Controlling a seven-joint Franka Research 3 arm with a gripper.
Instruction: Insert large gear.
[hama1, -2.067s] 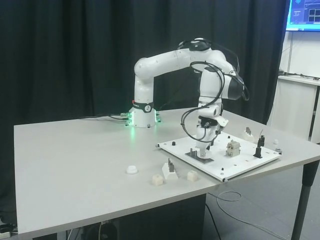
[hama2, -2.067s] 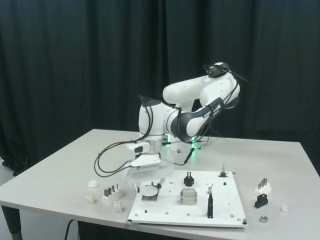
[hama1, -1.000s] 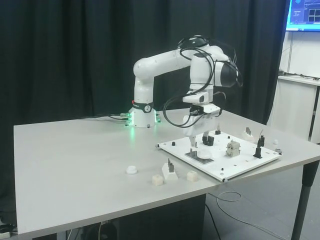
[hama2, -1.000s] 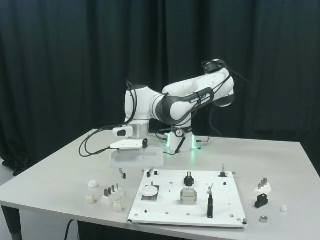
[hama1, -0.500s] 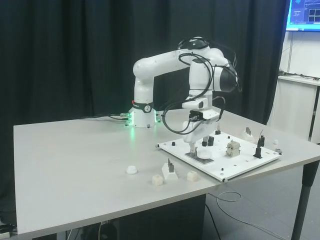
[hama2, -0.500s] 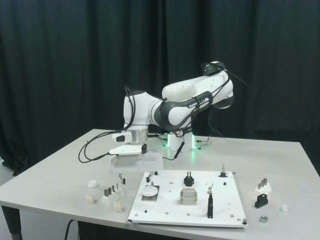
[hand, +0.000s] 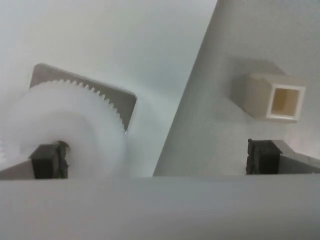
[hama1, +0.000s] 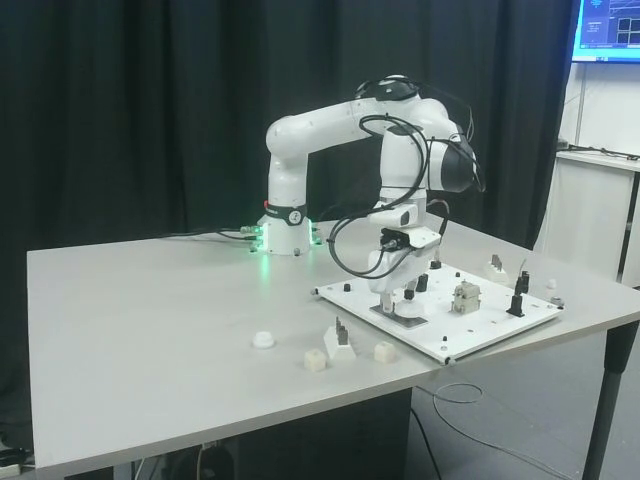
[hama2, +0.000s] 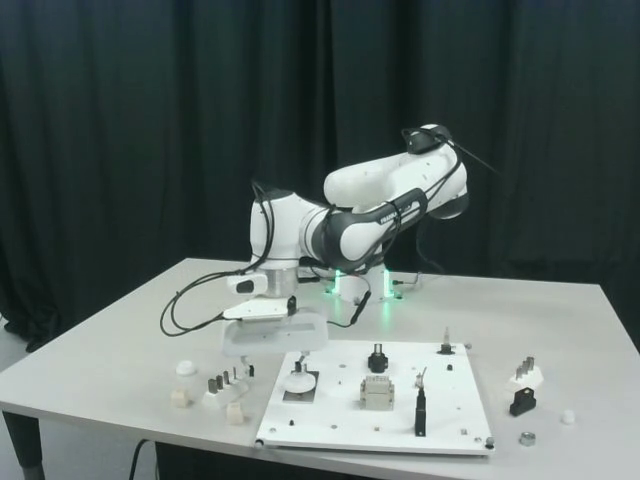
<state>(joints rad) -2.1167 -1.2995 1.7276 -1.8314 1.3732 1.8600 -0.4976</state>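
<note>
Looking across the grey bench (hama1: 150, 310), we see the white seven-joint arm (hama1: 330, 125) bent down over the flat white assembly board (hama2: 450, 415). Our claw (hand: 155, 160) hangs low with its two black fingertips (hand: 47, 161) spread wide, gripping nothing. The large white toothed gear (hand: 65, 130) sits on a grey plate (hand: 122, 100) on the board, one fingertip over it, near a small hollow cube (hand: 272, 97) on the bench.

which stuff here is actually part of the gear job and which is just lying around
Part of the job:
large gear
grey plate under it
white board
gripper, open

Lying about:
hollow cube
round white cap
block with pins
black holder
</note>
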